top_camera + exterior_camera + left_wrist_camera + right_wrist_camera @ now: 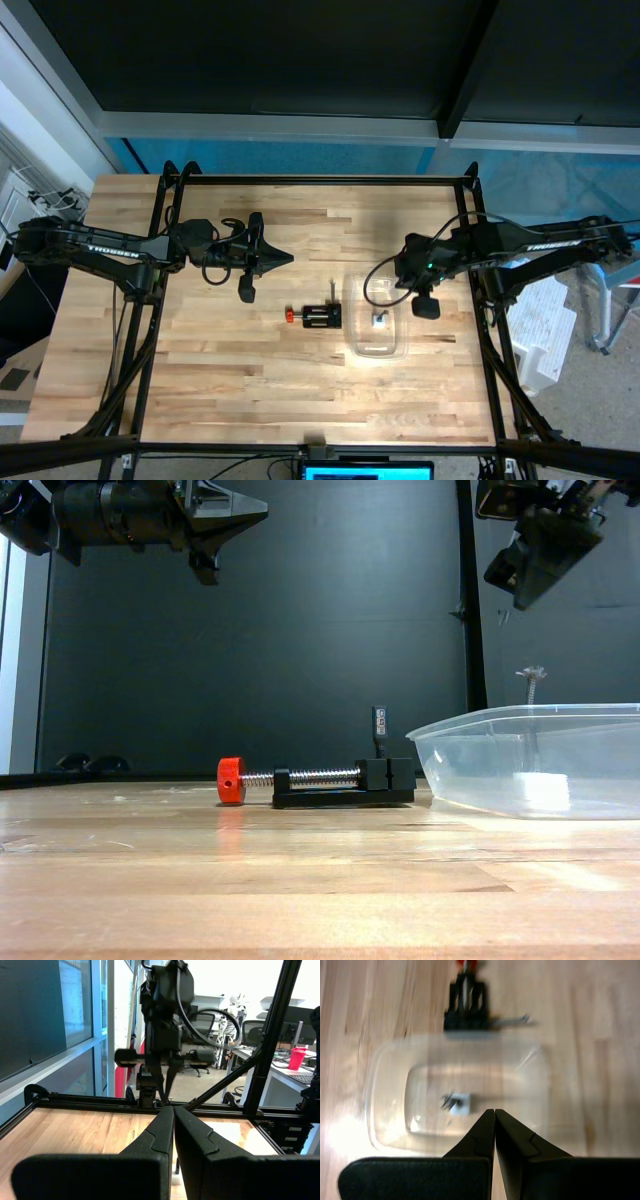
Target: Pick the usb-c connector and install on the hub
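The usb-c connector, a small white block with a short cable stub, lies free inside a clear plastic tub; the right wrist view shows the connector too. The hub stands upright in a small black vise with a red knob, left of the tub. My right gripper hangs shut and empty high above the tub's far right side. My left gripper is shut and empty, raised well above the table, left of and behind the vise.
The clear tub stands right beside the vise at mid-table. A black frame rail runs along the far edge, with posts down both sides. Bare wooden tabletop lies toward the near edge.
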Action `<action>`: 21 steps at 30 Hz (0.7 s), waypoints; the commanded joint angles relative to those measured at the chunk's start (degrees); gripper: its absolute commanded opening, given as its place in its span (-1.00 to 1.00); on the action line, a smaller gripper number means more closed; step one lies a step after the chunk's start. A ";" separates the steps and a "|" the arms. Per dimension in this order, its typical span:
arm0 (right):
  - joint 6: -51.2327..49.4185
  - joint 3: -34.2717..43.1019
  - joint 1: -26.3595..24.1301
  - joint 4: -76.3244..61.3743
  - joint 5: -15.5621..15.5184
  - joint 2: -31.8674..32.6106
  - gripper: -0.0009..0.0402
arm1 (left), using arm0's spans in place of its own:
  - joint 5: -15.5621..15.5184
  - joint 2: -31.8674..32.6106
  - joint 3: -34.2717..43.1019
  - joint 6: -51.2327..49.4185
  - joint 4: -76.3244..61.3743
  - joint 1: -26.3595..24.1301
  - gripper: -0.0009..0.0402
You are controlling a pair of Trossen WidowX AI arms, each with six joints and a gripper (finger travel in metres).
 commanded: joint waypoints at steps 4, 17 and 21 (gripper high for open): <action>3.21 -0.04 4.35 -0.92 -0.13 5.01 -0.94 | 0.02 0.00 0.02 0.02 0.02 0.02 -0.96; 9.29 -0.07 6.69 -2.51 0.31 14.91 -0.26 | 0.02 0.00 0.02 0.02 0.02 0.02 -0.96; 10.73 -0.09 7.34 -1.95 2.93 16.50 -0.11 | 0.02 0.00 0.02 0.02 0.02 0.00 -0.96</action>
